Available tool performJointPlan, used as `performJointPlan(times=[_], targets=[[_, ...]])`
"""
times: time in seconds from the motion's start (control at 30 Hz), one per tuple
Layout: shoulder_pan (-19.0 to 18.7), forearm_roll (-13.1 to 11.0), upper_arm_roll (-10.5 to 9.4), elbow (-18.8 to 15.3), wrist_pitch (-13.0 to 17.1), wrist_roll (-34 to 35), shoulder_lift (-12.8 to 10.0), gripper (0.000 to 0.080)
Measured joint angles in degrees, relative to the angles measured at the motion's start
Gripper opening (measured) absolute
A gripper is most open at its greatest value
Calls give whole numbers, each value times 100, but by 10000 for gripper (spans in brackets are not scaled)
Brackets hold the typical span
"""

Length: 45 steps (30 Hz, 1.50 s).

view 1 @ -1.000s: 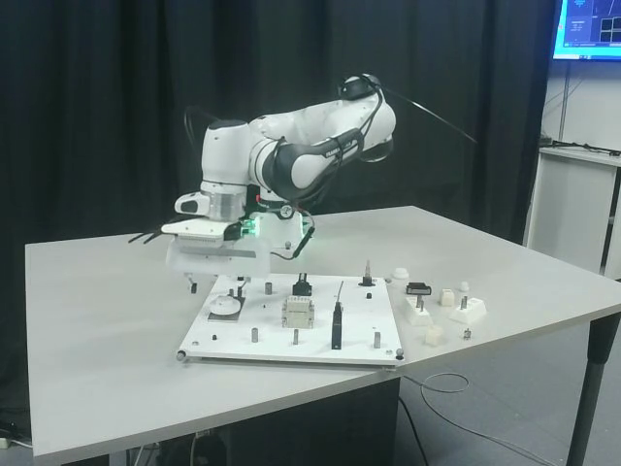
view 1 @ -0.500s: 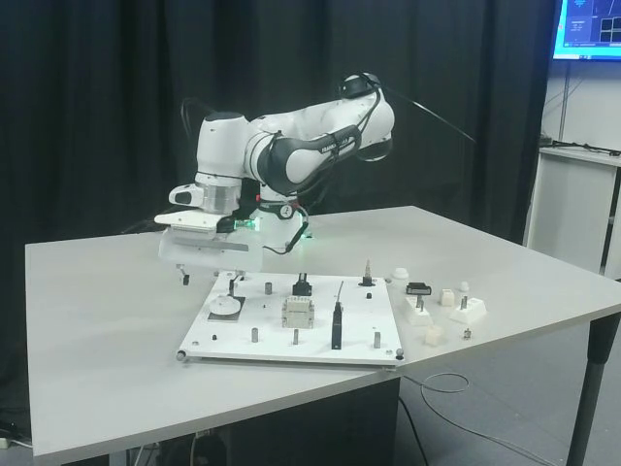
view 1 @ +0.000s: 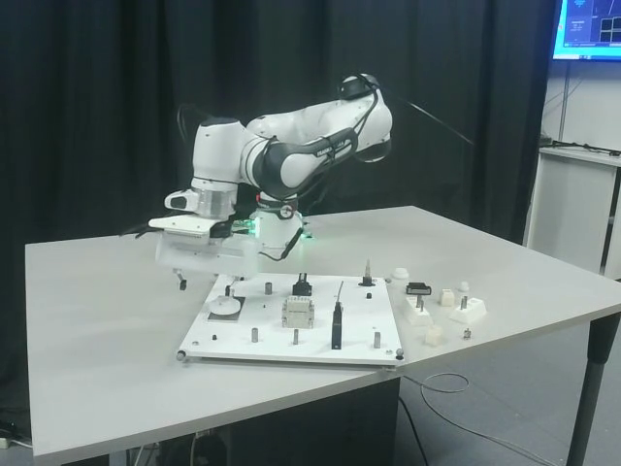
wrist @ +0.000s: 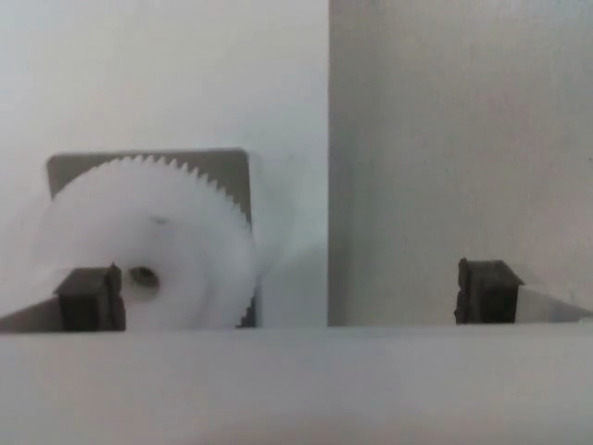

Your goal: Insert large gear.

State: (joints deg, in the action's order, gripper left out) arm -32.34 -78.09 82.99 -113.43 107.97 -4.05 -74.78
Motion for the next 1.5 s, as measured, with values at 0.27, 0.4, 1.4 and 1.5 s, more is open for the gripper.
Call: performJointPlan(times=[0.27,0.4,1.4,1.5], targets=[[62,-36,-119,1,146,9,0,800],[79,-38,-147,1,174,9,0,800],[37,-39,-98,8,13,-6,16,800],[-24,-31,15,8,-148,24,17,800]])
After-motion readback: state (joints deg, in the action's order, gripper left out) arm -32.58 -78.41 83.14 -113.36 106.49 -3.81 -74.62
